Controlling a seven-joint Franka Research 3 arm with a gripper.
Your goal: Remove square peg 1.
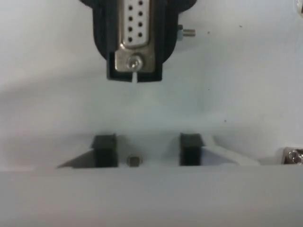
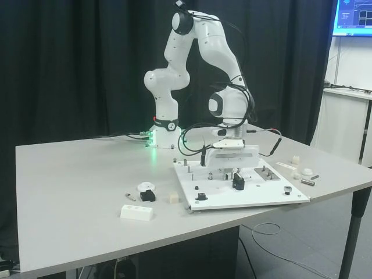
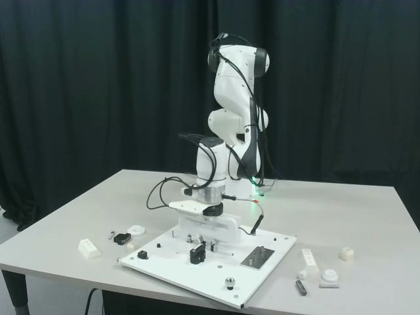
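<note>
Hovering with jaws (image 1: 147,150) standing wide apart, the small stiff square peg (image 1: 134,161) is sitting between them; probably light, take its flat sides.

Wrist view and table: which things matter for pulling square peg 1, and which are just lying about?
Job:
- square peg, low between the fingers
- gripper, open
- white board

Lying about:
- connector in black holder
- white block
- small cube
- loose white parts beside the board
</note>
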